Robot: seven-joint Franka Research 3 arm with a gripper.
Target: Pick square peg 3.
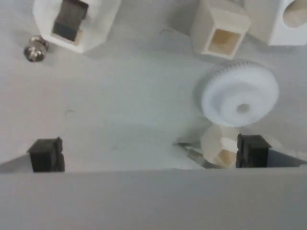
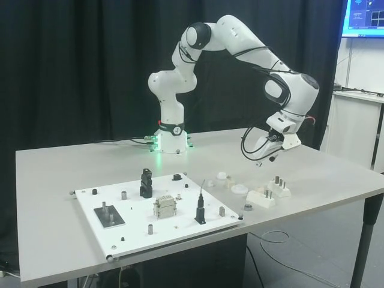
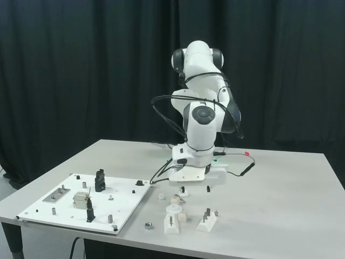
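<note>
**Open gripper hangs above the table, square peg outside its reach**

Nearest in the first room view lies one white board carrying small fixtures. Behind it stand two white holders with pegs upright in them, and beside them lies one white gear. Farther back is the single white arm, with a green light at its base.

The wrist view counts one gear, one hollow square block, one small metal fastener and one white holder with a dark square peg standing in it.

All of this rests on one grey table. A black curtain closes off the room behind, and a screen shows at the far corner.

The gripper hangs above the table, its two black fingertips spread wide with only bare table between them. The square peg sits in its holder on the table. It is well apart from both fingertips, outside the gap and nearer one finger than the other. In the room views the pegs are too small to tell which one it is.
</note>
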